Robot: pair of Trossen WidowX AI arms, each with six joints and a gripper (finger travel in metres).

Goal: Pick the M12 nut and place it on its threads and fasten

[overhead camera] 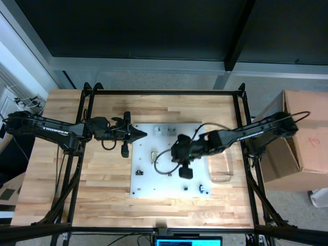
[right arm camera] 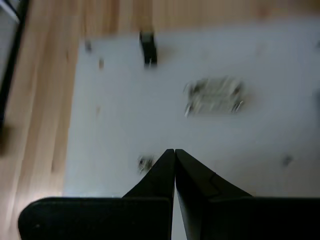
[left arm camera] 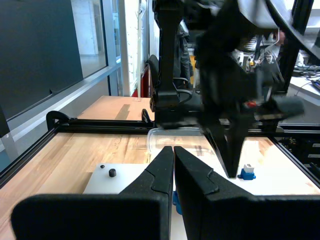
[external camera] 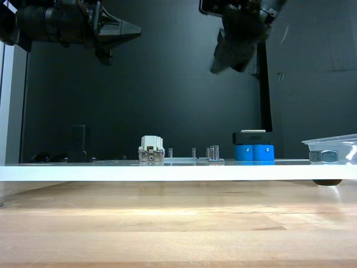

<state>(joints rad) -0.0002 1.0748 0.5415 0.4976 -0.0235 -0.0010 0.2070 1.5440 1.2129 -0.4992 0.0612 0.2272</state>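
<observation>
Your right end effector (right arm camera: pixel 175 151) has its fingers pressed together with nothing between them. It hangs high over the middle of the white board (overhead camera: pixel 148 187). The nut (external camera: pixel 322 156) is not in it: the low view shows the nut down at board level, in line with the clear tray (external camera: pixel 334 146) and well apart from both arms. From the high view I cannot tell whether it lies in the tray or sits on its stud, and I cannot pick out the stud with any certainty.

The main risk, as I judge it, is acting on the wrong guess. If you carry on as though the nut were held, you would turn empty fingers on bare threads. If you come down on the nut with the fingers closed, you would likely knock it aside or tip it. If it is inside the tray, the wall could catch a finger and drag the tray. Watch also the grey cable (overhead camera: pixel 160 169) looped on the board beside the right arm, since a low sweep could snag it.

Your left end effector (left arm camera: pixel 173 152), fingers also together and empty, hangs high at the board's left edge.
</observation>
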